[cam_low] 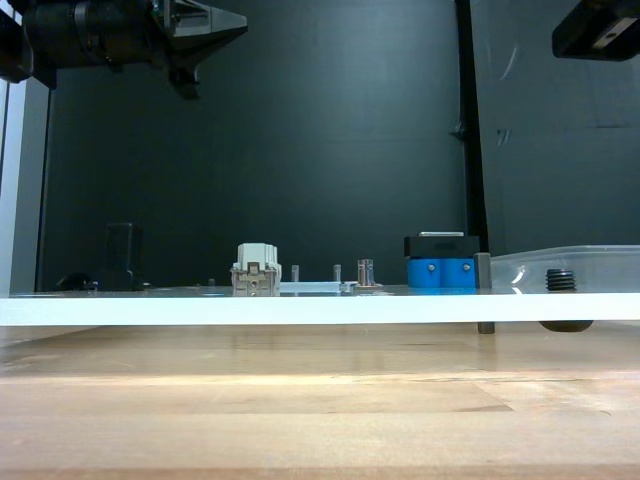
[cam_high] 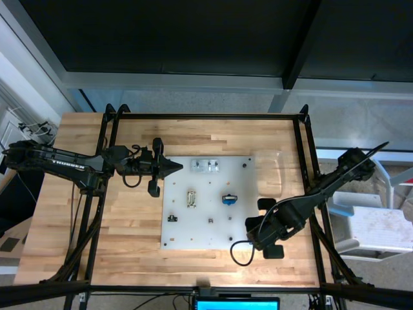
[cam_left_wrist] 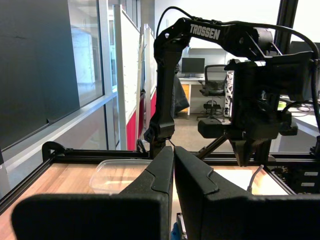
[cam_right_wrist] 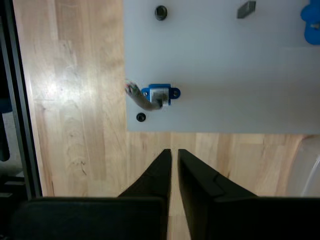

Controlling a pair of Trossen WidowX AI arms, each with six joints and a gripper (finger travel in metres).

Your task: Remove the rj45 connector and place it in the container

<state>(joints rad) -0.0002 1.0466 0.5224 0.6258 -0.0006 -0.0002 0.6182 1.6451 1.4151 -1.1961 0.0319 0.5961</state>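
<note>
**Task item.** Found the rj45 connector (cam_right_wrist: 150,100) seated in a small blue socket (cam_right_wrist: 161,91) close to one corner of the white board (cam_right_wrist: 225,75), with a short pale tail curving out toward the board edge. Not yet removed or gripped.

**Right gripper.** Located the right gripper (cam_right_wrist: 174,151) high above the work, pointing down at bare counter (cam_right_wrist: 75,150) just beside the board edge, with the socket near and ahead of it. Saw its jaws drawn in to a narrow slit, holding nothing.

**Left gripper.** Located the left gripper (cam_high: 179,166) raised over the far left corner of the board, well apart from the socket. Saw its jaws pressed almost together and empty. Judged parked.

**Container.** Noted the container (cam_high: 270,171) on the counter just beside the board's right edge, toward the far end. Saw nothing inside it.

**Step in hand.** Judged as approach, before any grasp.

**Next move.**
- Open the jaws enough to straddle the plug, shift inward until centred over it, then descend squarely.
- Expect little margin, as the plug is far smaller than the jaws.
- Grip the plug body rather than the tail or the socket.
- Pull out along the socket's own line. Could not tell which way any latch faces.
- Then lift, carry along the board's right side and release over the container.
</note>
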